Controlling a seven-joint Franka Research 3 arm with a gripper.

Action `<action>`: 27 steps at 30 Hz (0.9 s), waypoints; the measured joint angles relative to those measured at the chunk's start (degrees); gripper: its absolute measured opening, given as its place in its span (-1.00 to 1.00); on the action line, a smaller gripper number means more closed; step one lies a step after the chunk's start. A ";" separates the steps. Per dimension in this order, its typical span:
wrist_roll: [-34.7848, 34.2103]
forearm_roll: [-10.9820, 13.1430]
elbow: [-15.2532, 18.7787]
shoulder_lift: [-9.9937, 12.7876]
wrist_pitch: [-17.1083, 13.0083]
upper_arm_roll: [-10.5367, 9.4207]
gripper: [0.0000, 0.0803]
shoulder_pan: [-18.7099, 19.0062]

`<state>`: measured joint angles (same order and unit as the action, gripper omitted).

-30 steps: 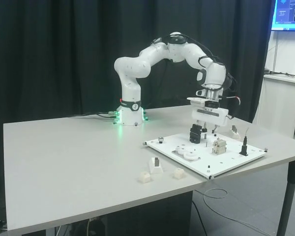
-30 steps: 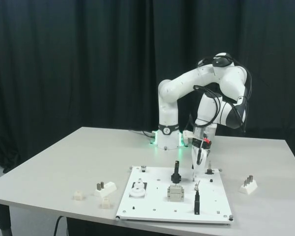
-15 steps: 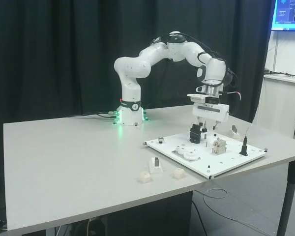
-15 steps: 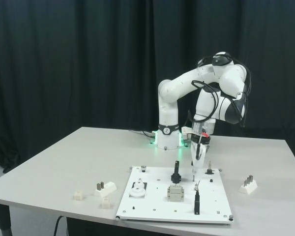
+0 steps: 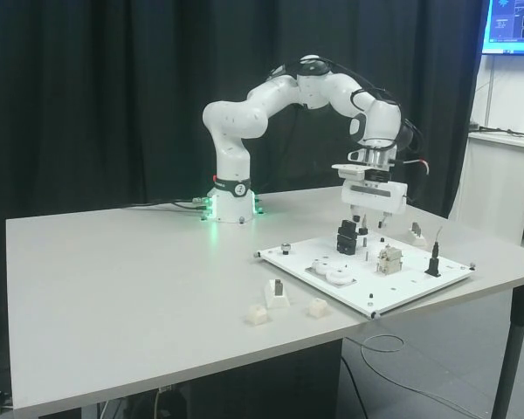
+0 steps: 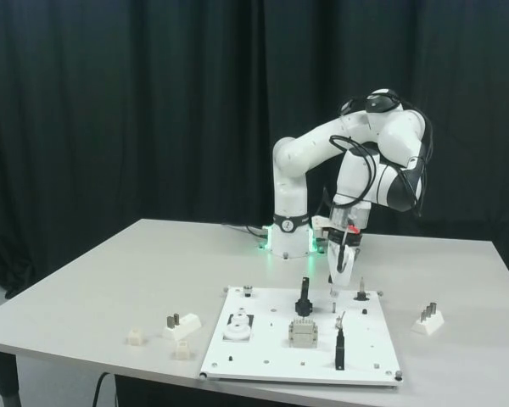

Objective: Pick square peg 3.

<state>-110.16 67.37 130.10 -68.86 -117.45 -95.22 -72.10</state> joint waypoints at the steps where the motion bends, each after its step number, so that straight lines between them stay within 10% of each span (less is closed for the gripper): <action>1: 0.03 -0.02 0.00 0.00 0.00 0.06 0.99 0.00; 27: 1.90 -0.40 -0.33 0.00 0.72 1.89 0.99 0.00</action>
<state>-108.25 66.97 129.78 -68.85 -116.73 -93.32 -72.10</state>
